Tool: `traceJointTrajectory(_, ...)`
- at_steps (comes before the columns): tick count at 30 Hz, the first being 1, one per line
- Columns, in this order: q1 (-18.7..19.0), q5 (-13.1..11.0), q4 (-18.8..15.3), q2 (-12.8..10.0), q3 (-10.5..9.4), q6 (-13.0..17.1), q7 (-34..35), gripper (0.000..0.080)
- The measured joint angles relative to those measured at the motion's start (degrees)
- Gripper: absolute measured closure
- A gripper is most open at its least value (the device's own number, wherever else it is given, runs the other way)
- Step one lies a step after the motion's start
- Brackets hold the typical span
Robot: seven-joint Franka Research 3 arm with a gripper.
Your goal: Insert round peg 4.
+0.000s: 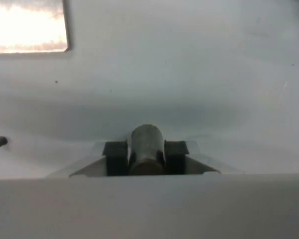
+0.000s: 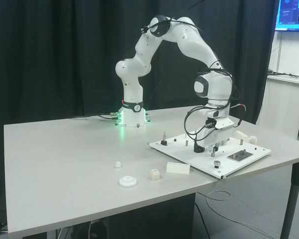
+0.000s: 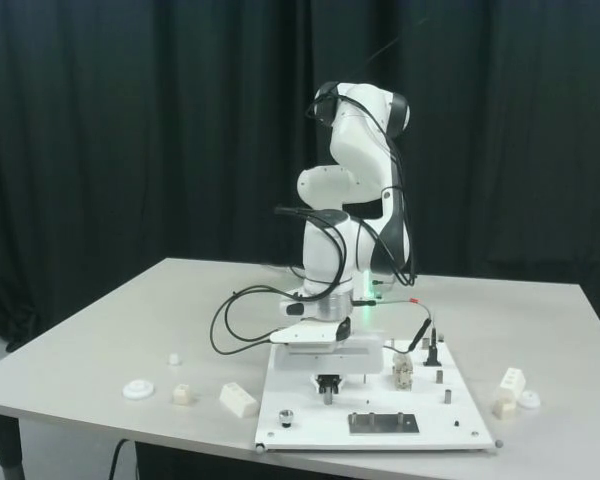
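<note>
In the wrist view a grey round peg (image 1: 147,149) stands upright between my two black fingers (image 1: 115,157), and my gripper (image 1: 147,167) is shut on it. Below it lies the bare white surface of the assembly board (image 1: 189,74). In the room views my gripper (image 2: 216,146) (image 3: 328,388) hangs low over the middle of the white board (image 2: 189,155) (image 3: 280,400), with the peg's tip close to the surface. I cannot tell whether the peg touches the board. A grey metal plate (image 1: 27,25) (image 2: 239,156) (image 3: 383,423) sits on the board near its front edge.
Upright pins (image 2: 164,139) (image 3: 433,350) and a black knob (image 2: 217,164) (image 3: 287,417) stand on the board. Beside it on the grey table lie a white block (image 3: 238,399), a small cube (image 3: 183,394), a white ring (image 3: 137,389) and white pieces (image 3: 508,382).
</note>
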State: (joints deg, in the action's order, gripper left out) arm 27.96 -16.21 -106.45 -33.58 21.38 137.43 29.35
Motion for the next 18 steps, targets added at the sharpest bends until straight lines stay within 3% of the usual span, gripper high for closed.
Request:
traceJointTrajectory(4, 0.03, 0.0, 0.14, 0.3, -0.02, -0.94, 0.05, 0.0657)
traceJointTrajectory(5, 0.03, 0.0, 0.18, 0.43, -0.01, -1.28, 0.07, 0.0505)
traceJointTrajectory(15, 0.02, 0.16, 0.44, 2.54, 0.2, -5.09, 0.37, 0.0505)
traceJointTrajectory(16, 0.02, 0.19, 0.47, 2.75, 0.23, -5.37, 0.4, 0.003)
traceJointTrajectory(18, 0.02, 0.28, 0.49, 3.15, 0.29, -5.83, 0.42, 0.003)
